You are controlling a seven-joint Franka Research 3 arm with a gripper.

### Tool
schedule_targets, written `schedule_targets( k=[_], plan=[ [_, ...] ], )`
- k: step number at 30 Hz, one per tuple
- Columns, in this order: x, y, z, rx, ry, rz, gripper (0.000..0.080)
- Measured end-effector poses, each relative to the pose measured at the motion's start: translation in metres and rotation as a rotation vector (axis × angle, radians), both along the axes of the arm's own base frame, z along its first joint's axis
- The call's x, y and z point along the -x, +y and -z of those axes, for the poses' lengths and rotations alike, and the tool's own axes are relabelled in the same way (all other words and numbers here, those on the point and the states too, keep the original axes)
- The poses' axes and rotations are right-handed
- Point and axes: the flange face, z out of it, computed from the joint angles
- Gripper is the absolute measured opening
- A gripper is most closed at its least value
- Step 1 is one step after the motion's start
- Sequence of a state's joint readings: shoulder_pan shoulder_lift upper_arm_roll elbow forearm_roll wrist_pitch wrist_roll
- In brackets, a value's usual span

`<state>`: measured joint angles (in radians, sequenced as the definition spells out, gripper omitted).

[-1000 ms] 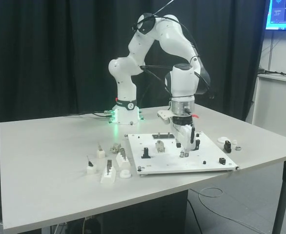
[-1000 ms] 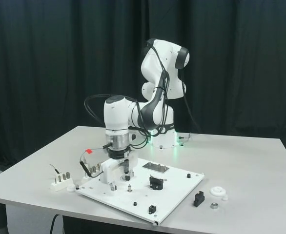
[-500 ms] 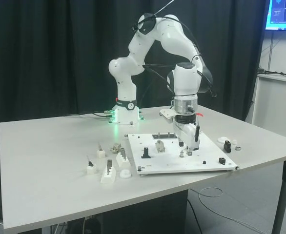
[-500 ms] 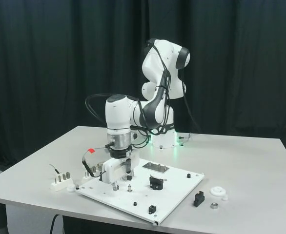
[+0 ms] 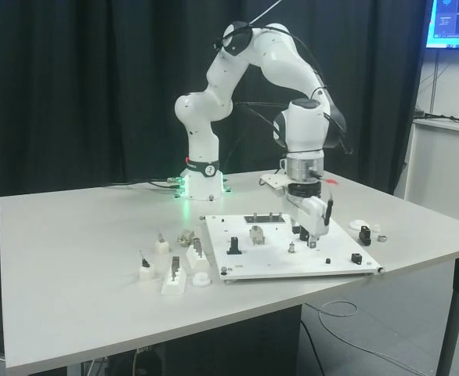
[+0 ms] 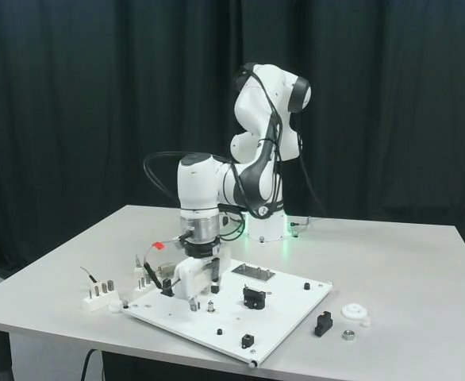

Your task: Pick round peg 4.

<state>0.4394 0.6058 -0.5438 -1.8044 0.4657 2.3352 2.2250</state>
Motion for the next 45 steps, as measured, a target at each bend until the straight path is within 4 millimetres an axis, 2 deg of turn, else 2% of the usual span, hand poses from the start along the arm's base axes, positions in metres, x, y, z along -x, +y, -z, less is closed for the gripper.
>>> schedule_targets(
  k=[13, 45],
  plan=[
    [-0.006, 0.016, -0.002, 0.07, 0.018, -0.103, 0.08],
    [-0.009, 0.021, -0.011, 0.147, 0.106, -0.201, 0.08]
  ],
)
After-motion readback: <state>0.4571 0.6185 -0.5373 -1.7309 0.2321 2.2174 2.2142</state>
